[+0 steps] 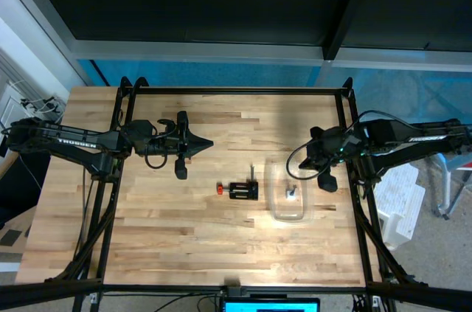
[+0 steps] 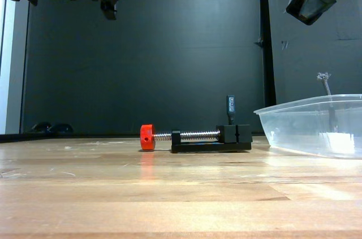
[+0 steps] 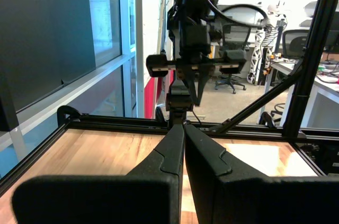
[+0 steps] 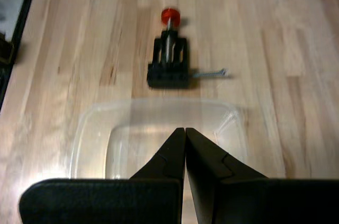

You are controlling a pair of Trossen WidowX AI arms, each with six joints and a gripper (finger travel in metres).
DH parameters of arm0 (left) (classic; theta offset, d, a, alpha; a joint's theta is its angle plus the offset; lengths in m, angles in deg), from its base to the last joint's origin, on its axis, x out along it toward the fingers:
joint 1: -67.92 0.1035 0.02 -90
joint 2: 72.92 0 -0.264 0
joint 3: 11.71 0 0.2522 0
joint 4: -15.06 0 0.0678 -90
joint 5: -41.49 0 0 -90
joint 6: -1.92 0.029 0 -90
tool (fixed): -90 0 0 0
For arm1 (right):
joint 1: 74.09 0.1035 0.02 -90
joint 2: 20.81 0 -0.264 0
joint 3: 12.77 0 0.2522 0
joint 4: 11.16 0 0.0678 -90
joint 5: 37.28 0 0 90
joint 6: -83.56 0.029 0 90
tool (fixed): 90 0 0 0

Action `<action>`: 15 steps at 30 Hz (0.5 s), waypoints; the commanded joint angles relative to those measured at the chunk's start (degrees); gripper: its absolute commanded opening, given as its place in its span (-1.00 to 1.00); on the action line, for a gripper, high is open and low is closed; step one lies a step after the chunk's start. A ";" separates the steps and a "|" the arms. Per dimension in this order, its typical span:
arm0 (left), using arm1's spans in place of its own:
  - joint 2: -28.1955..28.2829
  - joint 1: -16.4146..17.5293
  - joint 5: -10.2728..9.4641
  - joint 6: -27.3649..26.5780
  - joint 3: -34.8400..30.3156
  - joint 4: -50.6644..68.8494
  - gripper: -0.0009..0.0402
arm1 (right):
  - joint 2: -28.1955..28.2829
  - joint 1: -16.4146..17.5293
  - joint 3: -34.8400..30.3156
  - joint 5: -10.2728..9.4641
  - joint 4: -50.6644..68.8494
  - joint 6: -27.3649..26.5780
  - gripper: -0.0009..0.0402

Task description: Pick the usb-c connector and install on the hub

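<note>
Left pincer [image 1: 209, 144]: closed, nothing held, kept high over the left of the table [image 1: 147, 238], well apart from the parts. Judged idle.

Right pincer [image 4: 184, 135]: fingers pressed together, nothing held. It is hung above the clear plastic tray [image 1: 276, 205] and aimed down into it. This is judged to be staging for the pick, since the usb-c connector [image 1: 293, 189] is seen as a tiny dark piece inside that tray. The fingers must be opened before any descent.

The hub [image 1: 243, 191] is laid flat on the table near the tray, a gap being visible between them. Its orange-red knob [image 1: 220, 189] is turned away from the tray, and the thin grey pin [image 4: 212, 74] sticks out sideways at the tray end.

Count: 2 pincers, 1 hub, 1 knob, 1 pin, 1 tray. 2 small pieces are seen in the tray, the dark connector and a whitish piece [image 1: 288, 195] just beside it.
</note>
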 commanded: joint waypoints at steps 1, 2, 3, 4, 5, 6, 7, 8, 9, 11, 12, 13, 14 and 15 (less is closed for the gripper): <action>0.00 0.02 0.00 0.02 0.00 0.00 -0.96 | 1.79 1.95 0.00 1.62 1.46 1.29 -0.96; 0.00 0.02 0.00 0.02 0.00 -0.02 -0.96 | 2.36 2.64 0.00 2.25 2.14 1.44 -0.96; 0.00 0.02 0.00 0.02 0.00 0.00 -0.96 | 2.84 3.32 0.00 3.04 2.78 1.55 -0.96; 0.00 0.02 0.02 0.02 0.00 -0.02 -0.96 | 3.32 4.00 0.00 3.26 3.23 1.77 -0.96; 0.00 0.00 0.00 0.02 0.00 -0.02 -0.96 | 3.74 4.48 0.00 3.26 3.65 2.14 -0.96; 0.00 0.02 0.02 0.02 0.00 -0.02 -0.96 | 4.22 4.85 0.00 3.26 3.82 2.60 -0.96; 0.00 0.02 0.02 0.02 0.00 -0.02 -0.96 | 4.55 5.18 0.00 3.26 4.04 2.89 -0.96; 0.00 0.02 0.00 0.02 0.00 0.00 -0.96 | 4.96 5.60 0.00 3.26 4.26 3.04 -0.96; 0.00 0.00 0.00 0.02 0.00 0.00 -0.96 | 5.38 6.01 0.00 3.28 4.70 3.08 -0.96; 0.00 0.00 0.00 0.02 0.00 -0.02 -0.96 | 6.27 6.78 0.00 3.67 6.05 3.15 -0.96; 0.00 0.02 0.02 0.02 0.00 -0.02 -0.96 | 6.75 7.08 0.00 4.15 6.82 3.54 -0.96; 0.00 0.02 0.02 0.02 0.00 -0.02 -0.96 | 7.30 7.30 0.00 4.17 7.65 4.33 -0.96; 0.00 0.02 0.00 0.02 0.00 -0.02 -0.96 | 7.87 7.32 0.00 4.11 8.57 4.74 -0.96; 0.00 0.02 0.00 0.02 0.00 0.00 -0.96 | 8.48 7.34 0.00 4.09 9.46 5.22 -0.95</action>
